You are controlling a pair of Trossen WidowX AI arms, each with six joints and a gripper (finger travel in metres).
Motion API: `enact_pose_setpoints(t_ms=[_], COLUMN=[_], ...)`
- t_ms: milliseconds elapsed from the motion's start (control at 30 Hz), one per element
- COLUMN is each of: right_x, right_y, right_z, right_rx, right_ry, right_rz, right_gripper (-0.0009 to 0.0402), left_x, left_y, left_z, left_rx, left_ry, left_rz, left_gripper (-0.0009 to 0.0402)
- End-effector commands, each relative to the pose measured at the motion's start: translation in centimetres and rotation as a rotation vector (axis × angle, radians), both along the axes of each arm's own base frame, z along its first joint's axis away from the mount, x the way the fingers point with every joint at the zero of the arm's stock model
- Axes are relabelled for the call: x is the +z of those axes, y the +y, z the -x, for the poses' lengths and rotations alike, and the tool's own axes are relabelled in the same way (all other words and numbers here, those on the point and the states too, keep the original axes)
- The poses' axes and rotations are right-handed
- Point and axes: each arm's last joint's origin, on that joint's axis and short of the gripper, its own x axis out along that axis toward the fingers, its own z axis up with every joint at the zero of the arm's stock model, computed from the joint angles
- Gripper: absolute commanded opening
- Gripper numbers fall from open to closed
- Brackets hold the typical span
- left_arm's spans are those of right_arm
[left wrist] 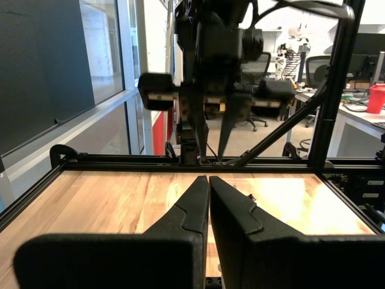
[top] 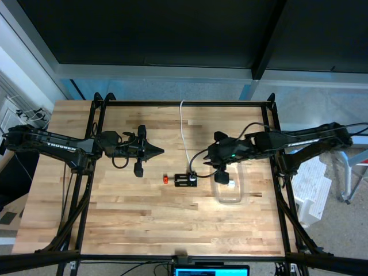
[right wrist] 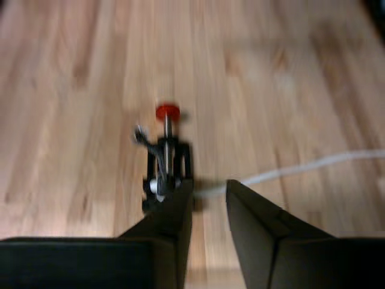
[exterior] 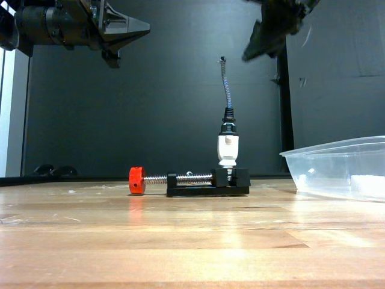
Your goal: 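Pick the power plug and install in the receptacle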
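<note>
Looks seated: power plug upright in receptacle, clamp block fixing the target. Right tool spread, empty, high above. Left tool pressed together, parked high, out of the way.

In the high view, white lettering reading "TROSSEN" is running along the black link of the left arm. This link is sitting behind the left end effector, which is hanging over the wooden tabletop. Nothing readable is showing on the right end effector, which is hovering over the tabletop's right half.
</note>
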Motion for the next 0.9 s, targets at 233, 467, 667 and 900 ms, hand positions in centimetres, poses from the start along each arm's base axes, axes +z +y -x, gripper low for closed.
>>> enact_pose_setpoints(t_ms=[233, 467, 667, 900], right_x=[1.0, -0.3, -1.6, -2.8], right_y=[-1.3, -2.3, -3.2, -3.6], right_z=[2.4, 3.8, 4.9, 5.8], right_rx=[0.009, 0.017, -0.029, -0.01], right_ry=[-0.325, -0.527, -0.66, -0.717], right_rz=[-0.018, -0.038, -0.058, -0.068], right_gripper=[0.0004, -0.0001, 0.0, 0.0], left_x=[0.0, 0.0, 0.0, 0.0], left_y=[0.0, 0.0, 0.0, 0.0], left_z=[0.0, 0.0, 0.0, 0.0], left_rx=[0.0, 0.0, 0.0, 0.0], left_ry=[-0.001, -0.002, -0.001, -0.001], left_rz=[0.0, 0.0, 0.0, 0.0], left_gripper=[0.0, 0.0, 0.0, 0.0])
